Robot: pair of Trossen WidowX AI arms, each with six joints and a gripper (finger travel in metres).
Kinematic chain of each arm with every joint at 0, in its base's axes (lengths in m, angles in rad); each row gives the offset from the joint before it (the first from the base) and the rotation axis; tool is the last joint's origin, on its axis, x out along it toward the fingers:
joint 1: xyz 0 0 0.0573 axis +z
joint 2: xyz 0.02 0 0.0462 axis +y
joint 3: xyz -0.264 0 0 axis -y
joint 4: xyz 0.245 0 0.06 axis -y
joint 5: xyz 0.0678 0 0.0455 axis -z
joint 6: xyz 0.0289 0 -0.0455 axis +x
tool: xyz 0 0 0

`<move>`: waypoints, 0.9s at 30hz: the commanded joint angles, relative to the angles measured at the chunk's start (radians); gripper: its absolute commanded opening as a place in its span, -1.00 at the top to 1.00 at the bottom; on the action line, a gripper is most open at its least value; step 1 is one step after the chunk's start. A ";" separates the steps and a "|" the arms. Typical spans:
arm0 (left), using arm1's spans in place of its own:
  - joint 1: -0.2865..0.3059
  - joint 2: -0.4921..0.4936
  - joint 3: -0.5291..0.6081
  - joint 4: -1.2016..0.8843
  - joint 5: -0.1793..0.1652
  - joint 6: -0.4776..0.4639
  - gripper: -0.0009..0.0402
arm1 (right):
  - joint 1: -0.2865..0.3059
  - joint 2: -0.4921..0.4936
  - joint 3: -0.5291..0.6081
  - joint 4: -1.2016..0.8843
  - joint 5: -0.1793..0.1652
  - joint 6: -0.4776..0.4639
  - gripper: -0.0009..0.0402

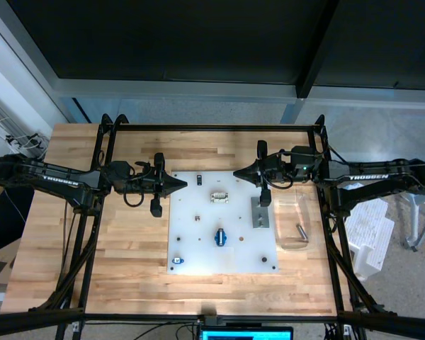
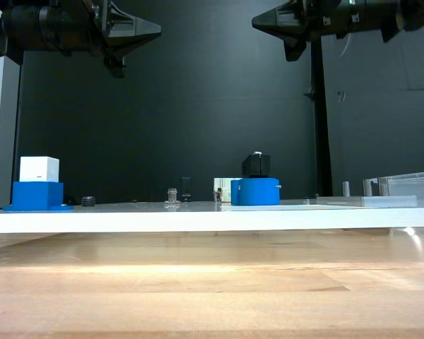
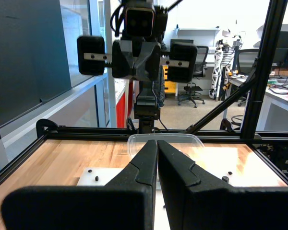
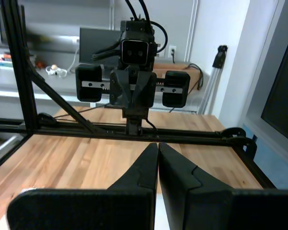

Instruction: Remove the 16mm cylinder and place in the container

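Note:
The 16mm cylinder (image 1: 301,231), a short silver rod, lies inside the clear container (image 1: 295,205) on the wood just right of the white board (image 1: 198,244). My right gripper (image 1: 236,172) hangs shut and empty high over the board's far edge, pointing left, up and to the left of the container. Opposite it, my left gripper (image 1: 184,183) is also shut and empty, pointing right above the board's far-left corner. The low view shows both tips, left (image 2: 157,28) and right (image 2: 255,23), well above the board. The container (image 3: 165,142) shows past the shut left fingers (image 3: 146,160).
On the board stand a flat grey block (image 1: 261,212), a blue-and-black fitting (image 1: 220,237), a white connector (image 1: 218,196) and a small blue-and-white piece (image 1: 176,261). A black frame (image 1: 212,128) rings the table. A laptop (image 1: 246,333) sits at the near edge.

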 commanded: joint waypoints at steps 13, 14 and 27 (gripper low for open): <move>0.000 0.000 0.000 0.000 0.000 0.000 0.96 | 0.005 0.000 -0.145 0.190 -0.001 0.046 0.96; 0.000 0.000 0.000 0.000 0.000 0.000 0.96 | 0.006 0.000 -0.145 0.195 -0.006 0.053 0.96; 0.000 0.000 0.000 0.000 0.000 0.000 0.96 | 0.010 0.000 -0.141 0.193 -0.023 0.090 0.96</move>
